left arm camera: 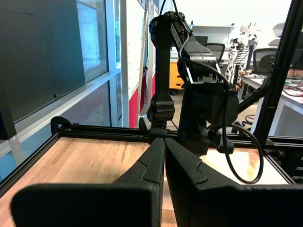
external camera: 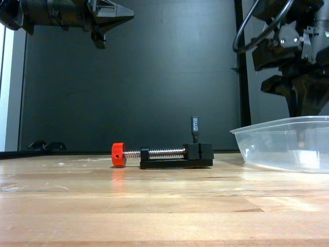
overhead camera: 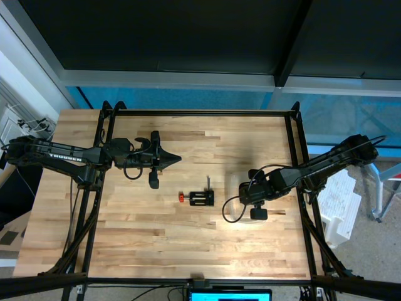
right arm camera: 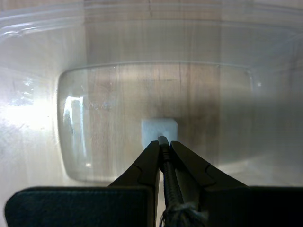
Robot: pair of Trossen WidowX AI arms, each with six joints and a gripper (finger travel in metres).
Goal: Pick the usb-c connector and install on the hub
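The right hand (right arm camera: 164, 143) is reaching down into the clear tray (external camera: 267, 131). It is clenched on the connector (right arm camera: 167, 166), a thin dark plug whose tip is poking out just past the fingertips (right arm camera: 151, 153), right above a small white square piece (right arm camera: 159, 126) on the tray floor. The hub (external camera: 175, 156) is sitting on the surface (overhead camera: 156, 244) near the tray, with its orange knob (external camera: 118, 154) pointing away from the tray and a short dark post (external camera: 195, 125) standing upright. The left hand (overhead camera: 177, 159) is hovering high and well apart, clenched on nothing.

The step appears to be carrying the plug across. It is calling for a straight lift clear of the tray wall before any sideways travel, and a firm squeeze so the plug is not twisting. After that comes a slow descent lined up squarely with the hub's socket, which I cannot make out here.
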